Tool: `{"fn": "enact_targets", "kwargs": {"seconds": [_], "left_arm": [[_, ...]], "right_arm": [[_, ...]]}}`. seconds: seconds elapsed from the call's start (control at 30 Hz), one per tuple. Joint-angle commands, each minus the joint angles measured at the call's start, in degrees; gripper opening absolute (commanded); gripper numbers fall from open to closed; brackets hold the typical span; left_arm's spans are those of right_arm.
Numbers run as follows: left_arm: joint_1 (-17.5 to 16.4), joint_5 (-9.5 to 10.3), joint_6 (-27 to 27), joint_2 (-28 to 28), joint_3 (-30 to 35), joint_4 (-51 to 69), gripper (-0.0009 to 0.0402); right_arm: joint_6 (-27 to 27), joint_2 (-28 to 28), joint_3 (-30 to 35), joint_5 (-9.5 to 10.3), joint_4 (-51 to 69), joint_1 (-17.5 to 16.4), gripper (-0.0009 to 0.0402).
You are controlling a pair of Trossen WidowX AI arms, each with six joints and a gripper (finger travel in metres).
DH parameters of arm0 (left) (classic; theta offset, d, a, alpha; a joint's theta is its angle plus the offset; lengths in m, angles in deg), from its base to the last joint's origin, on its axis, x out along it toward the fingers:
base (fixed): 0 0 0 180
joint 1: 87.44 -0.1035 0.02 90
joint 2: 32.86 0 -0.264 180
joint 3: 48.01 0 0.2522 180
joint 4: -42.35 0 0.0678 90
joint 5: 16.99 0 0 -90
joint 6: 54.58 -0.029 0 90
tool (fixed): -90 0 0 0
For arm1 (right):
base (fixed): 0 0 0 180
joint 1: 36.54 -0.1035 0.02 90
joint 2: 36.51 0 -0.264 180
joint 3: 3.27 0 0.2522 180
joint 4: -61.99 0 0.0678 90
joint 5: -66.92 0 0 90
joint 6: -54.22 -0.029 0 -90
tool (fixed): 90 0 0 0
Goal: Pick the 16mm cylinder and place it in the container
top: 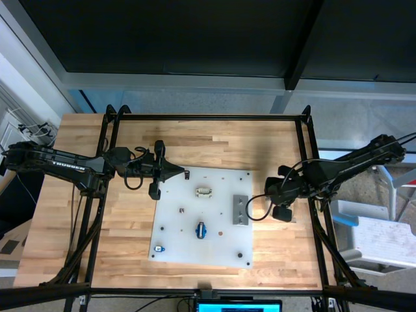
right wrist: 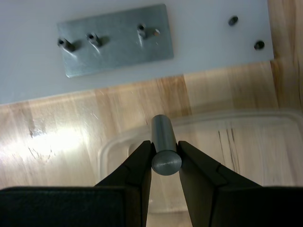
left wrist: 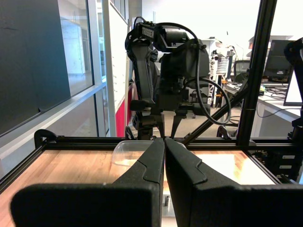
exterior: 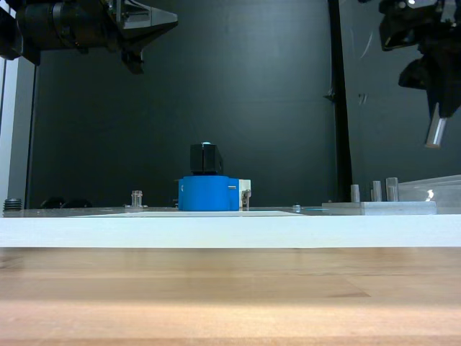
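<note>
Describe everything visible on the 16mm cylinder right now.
The 16mm cylinder is a smooth grey metallic-looking round peg with a flat end face. The right gripper clamps its sides between two fingers; nothing else touches it. In the low view it hangs in the air, near upright, slightly tilted, well above the white board. The right wrist view shows the clear container beneath it. The left gripper, shut, is far off over the board's far-left corner.

your right pincer (right wrist: pixel 164 147), clamped on the 16mm cylinder (right wrist: pixel 162 130), hangs over the container (right wrist: pixel 236 116) rim with open air beneath. the grey block (right wrist: pixel 116 40) with its upright pegs stands nearby on the white board (right wrist: pixel 213 19). your closed left pincer (top: pixel 184 173) hovers well apart.
</note>
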Motion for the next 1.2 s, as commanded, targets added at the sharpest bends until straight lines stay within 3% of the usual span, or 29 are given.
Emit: {"fn": "enact_targets", "kwargs": {"seconds": [0.03,0.43,0.6,1.1,1.2], "left_arm": [[0.0,0.0,0.0,0.0,0.0,0.0,0.0],[0.0,0.0,0.0,0.0,0.0,0.0,0.0],[0.0,0.0,0.0,0.0,0.0,0.0,0.0],[0.0,0.0,0.0,0.0,0.0,0.0,0.0],[0.0,0.0,0.0,0.0,0.0,0.0,0.0]], "right_arm": [[-0.9,-2.5,-2.2,0.48,0.1,0.0,0.0027],[-3.8,-6.3,-7.9,0.83,-1.0,0.0,0.0027],[-6.8,-6.3,-11.3,-1.01,-6.3,0.0,0.0027],[-9.3,-6.2,-17.6,-1.03,-10.0,0.0,0.0027],[-10.3,-6.2,-19.1,-2.16,-12.3,0.0,0.0027]]}}
